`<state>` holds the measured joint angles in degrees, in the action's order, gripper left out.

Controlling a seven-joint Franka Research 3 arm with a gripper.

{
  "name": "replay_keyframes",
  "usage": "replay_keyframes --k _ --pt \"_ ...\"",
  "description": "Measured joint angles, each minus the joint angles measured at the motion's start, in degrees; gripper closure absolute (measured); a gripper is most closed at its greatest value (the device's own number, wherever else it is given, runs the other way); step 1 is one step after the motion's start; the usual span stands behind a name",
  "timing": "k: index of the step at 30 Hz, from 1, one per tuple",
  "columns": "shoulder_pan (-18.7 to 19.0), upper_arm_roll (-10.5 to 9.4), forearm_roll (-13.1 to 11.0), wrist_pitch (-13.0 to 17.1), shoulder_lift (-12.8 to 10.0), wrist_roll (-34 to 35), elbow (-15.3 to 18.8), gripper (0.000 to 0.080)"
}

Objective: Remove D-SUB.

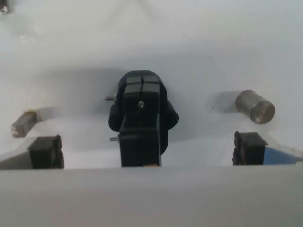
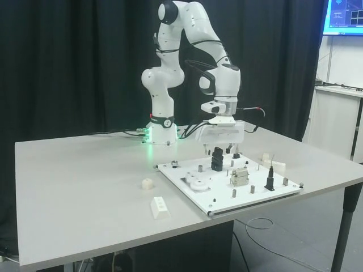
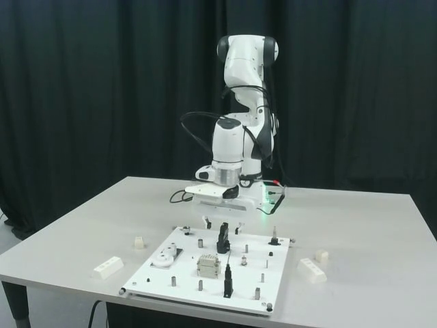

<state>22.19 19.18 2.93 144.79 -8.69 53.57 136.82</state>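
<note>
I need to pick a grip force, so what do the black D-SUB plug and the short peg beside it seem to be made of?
The D-SUB plug looks like moulded black plastic: matt, with seams and a small screw. The peg looks like bare grey metal, with a dull sheen on its flat end. The open hand straddles the plug without touching it.

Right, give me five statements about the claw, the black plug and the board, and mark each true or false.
1. The claw is open, a finger on each side of the black plug. True.
2. The plug lies loose on the grey table. False: it stands upright on the white board.
3. A grey peg stands on the board near the plug. True.
4. The claw grips the plug. False: both fingers are apart from it.
5. The arm is black. False: it is white.
</note>
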Motion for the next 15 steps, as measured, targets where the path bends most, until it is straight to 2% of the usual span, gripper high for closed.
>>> replay_keyframes --k 7,8,13,14,15 --pt "0.0 -0.02 0.1 0.5 -0.5 -0.4 0.2 0.0003" --pt "0.0 -0.02 0.1 0.6 -0.6 -0.4 0.2 0.0088" --pt "0.0 -0.04 0.1 0.9 -0.8 -0.4 0.2 0.0088" --pt "0.0 -0.05 0.1 0.9 -0.8 -0.4 0.2 0.0266" --pt "0.0 -0.06 0.1 0.9 -0.8 -0.4 0.3 0.0266"
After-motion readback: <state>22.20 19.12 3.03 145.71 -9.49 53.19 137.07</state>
